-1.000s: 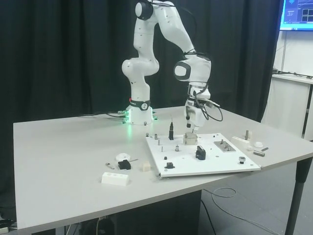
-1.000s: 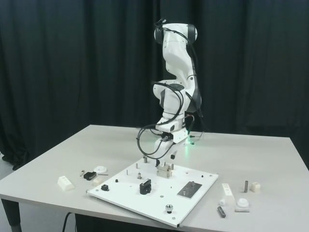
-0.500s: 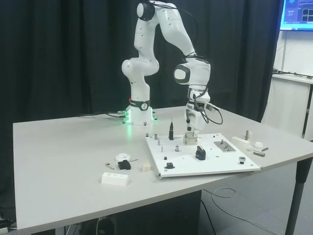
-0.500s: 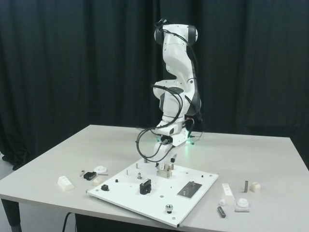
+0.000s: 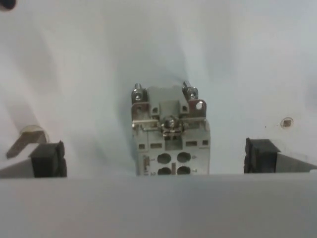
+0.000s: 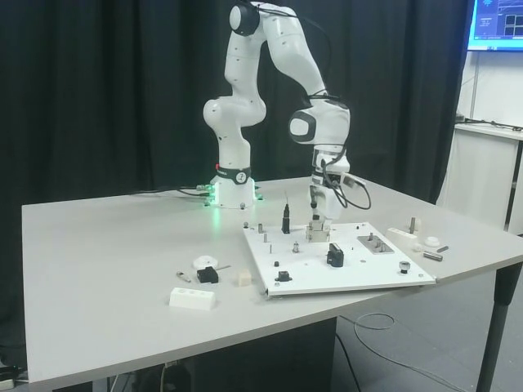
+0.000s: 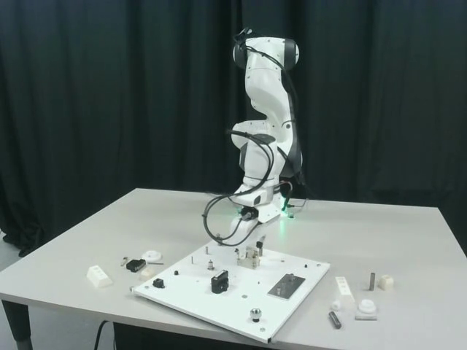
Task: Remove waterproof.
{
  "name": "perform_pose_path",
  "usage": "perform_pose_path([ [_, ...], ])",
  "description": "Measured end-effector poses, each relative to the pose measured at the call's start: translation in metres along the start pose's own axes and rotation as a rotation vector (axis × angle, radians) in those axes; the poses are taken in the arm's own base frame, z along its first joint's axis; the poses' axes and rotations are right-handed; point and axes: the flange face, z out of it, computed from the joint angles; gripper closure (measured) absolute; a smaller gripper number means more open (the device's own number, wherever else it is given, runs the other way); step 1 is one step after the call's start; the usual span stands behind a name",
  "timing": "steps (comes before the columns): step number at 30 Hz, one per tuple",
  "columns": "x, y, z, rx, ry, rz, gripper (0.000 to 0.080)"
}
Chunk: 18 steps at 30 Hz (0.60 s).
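The claw (image 5: 153, 157) is spread wide, its black fingertips (image 5: 48, 158) flanking the grey connector (image 5: 169, 134) without touching it. The connector stands on the white board (image 6: 339, 261) on the grey table (image 6: 106, 245).

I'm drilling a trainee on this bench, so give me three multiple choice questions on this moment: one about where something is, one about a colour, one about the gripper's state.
1. Where does the grey connector sit?
A. on the white board
B. on the bare table
C. in the gripper's grasp

2. What colour is the light at the arm's base?
A. white
B. green
C. black

3. How do the gripper fingers stand?
A. shut on the connector
B. open, one on each side of the connector
C. shut on nothing

Answers:
1 A, it stands on the white board.
2 B, a green glow shows there.
3 B, the wrist view shows both pads apart from the connector.
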Motion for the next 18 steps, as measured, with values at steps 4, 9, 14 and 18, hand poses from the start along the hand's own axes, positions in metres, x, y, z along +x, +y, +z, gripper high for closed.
perform_pose_path([
  [4, -0.0003, 0.0014, 0.0014, 0.000, 0.002, 0.004, 0.0003],
  [9, -0.0005, 0.0029, 0.0036, -0.001, 0.005, 0.008, 0.0003],
  [14, -0.0014, 0.0045, 0.0063, 0.000, 0.002, 0.013, 0.0003],
  [18, -0.0025, 0.0061, 0.0083, 0.002, -0.002, 0.019, 0.0003],
])
